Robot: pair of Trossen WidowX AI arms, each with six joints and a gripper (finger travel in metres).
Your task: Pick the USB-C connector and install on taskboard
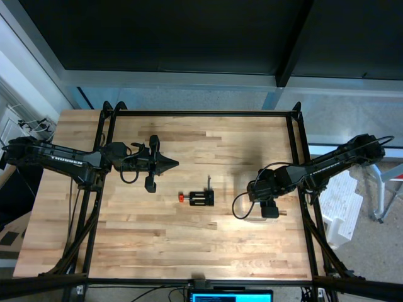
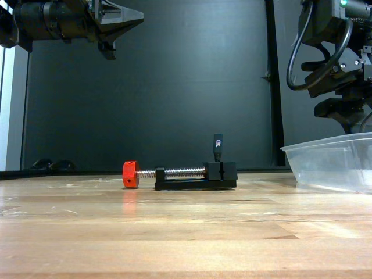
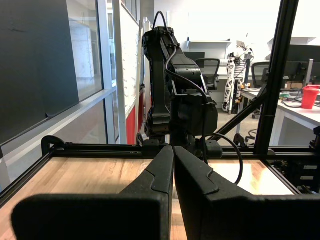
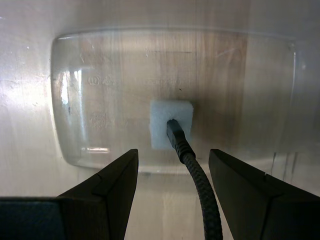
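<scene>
The clear plastic tray [image 4: 65, 100] lies under the right gripper [image 4: 172, 152], fingers apart; the left gripper [image 3: 173, 150], fingers together, hangs high, apart from the black red-knobbed taskboard [image 1: 200, 198]; the tray holds a white foam square [image 4: 160, 112] seating the thin black USB-C connector [image 4: 174, 131]; probably light, stiff plug, limp braided stem; pinch the plug.

Pale wooden table [image 1: 157, 251] in a black frame [image 1: 201, 114], dark backdrop [image 2: 192, 81], glass-walled office with desks [image 3: 302, 109] beyond.
</scene>
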